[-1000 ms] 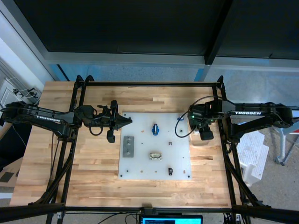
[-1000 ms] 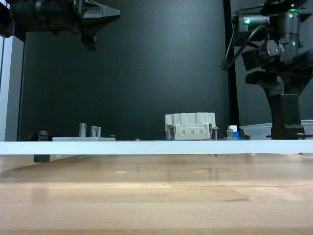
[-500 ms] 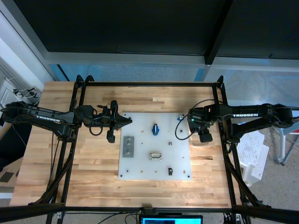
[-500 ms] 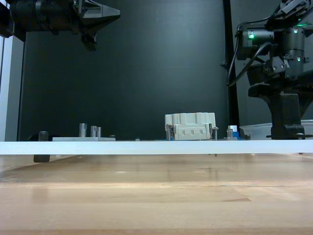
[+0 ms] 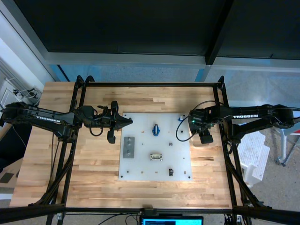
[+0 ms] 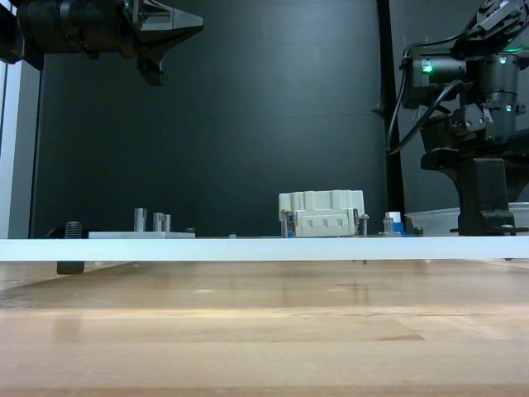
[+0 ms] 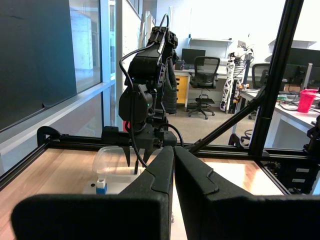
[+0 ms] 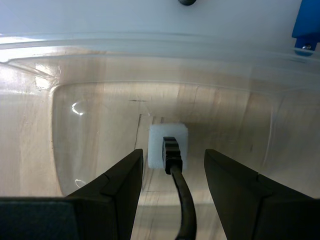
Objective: Pick the USB connector and install on taskboard
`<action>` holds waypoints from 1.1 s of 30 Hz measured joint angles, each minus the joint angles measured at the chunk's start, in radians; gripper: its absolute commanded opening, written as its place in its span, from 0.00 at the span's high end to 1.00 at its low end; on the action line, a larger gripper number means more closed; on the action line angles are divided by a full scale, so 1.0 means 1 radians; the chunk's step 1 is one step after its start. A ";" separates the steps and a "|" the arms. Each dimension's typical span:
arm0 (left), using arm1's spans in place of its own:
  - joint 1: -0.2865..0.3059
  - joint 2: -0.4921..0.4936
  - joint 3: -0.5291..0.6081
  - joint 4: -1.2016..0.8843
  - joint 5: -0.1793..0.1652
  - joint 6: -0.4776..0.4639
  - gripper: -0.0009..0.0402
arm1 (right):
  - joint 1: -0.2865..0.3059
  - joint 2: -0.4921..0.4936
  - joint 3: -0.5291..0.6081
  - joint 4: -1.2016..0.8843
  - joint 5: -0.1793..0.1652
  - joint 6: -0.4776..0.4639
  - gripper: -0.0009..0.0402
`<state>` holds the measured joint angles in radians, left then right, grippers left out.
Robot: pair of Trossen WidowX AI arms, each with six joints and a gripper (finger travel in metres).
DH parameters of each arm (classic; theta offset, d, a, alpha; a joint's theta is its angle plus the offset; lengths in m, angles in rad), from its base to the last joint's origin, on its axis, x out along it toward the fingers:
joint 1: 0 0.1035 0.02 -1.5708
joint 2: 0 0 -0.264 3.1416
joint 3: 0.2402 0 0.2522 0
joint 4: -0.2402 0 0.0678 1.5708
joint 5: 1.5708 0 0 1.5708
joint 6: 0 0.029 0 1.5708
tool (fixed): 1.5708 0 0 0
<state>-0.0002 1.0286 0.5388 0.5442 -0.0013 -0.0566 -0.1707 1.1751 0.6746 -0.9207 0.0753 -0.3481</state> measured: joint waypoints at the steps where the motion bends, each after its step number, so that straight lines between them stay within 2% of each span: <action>1: 0.000 0.000 0.000 0.000 0.000 0.000 0.98 | 0.000 0.000 0.000 0.001 0.000 0.000 0.57; 7: 0.000 0.000 0.000 0.000 0.000 0.000 0.98 | 0.000 0.000 -0.008 0.008 0.001 -0.002 0.63; 28: 0.000 0.000 0.000 0.000 0.000 0.000 0.98 | 0.000 0.000 -0.014 0.019 0.002 -0.010 0.98; 33: 0.000 0.000 0.000 0.000 0.000 0.000 0.98 | 0.000 -0.002 -0.014 0.018 0.002 -0.010 0.98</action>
<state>-0.0002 1.0290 0.5388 0.5438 -0.0013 -0.0566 -0.1707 1.1736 0.6601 -0.9024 0.0772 -0.3580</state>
